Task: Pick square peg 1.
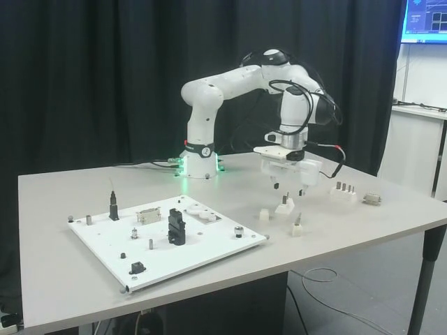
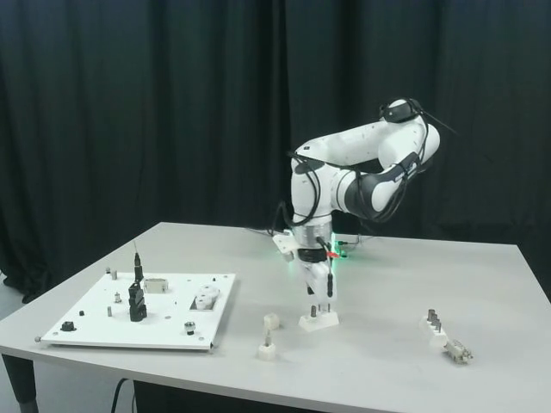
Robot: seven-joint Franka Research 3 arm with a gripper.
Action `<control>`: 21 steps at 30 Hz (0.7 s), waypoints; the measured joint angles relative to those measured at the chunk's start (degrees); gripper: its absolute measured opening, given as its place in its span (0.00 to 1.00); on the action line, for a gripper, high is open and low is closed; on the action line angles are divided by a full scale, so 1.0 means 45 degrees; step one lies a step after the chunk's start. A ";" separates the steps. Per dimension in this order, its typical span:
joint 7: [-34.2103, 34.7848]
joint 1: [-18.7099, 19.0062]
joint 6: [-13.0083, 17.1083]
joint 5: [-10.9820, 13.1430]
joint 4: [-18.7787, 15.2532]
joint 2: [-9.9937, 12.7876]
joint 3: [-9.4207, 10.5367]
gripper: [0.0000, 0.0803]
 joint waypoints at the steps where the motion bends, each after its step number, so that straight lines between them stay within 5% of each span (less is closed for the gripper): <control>1: 0.0029 0.0088 0.0053 0.0003 -0.0062 -0.0006 0.0041 1.00; 21: 0.0341 0.1678 0.1396 0.0467 -0.1356 -0.0242 0.0598 1.00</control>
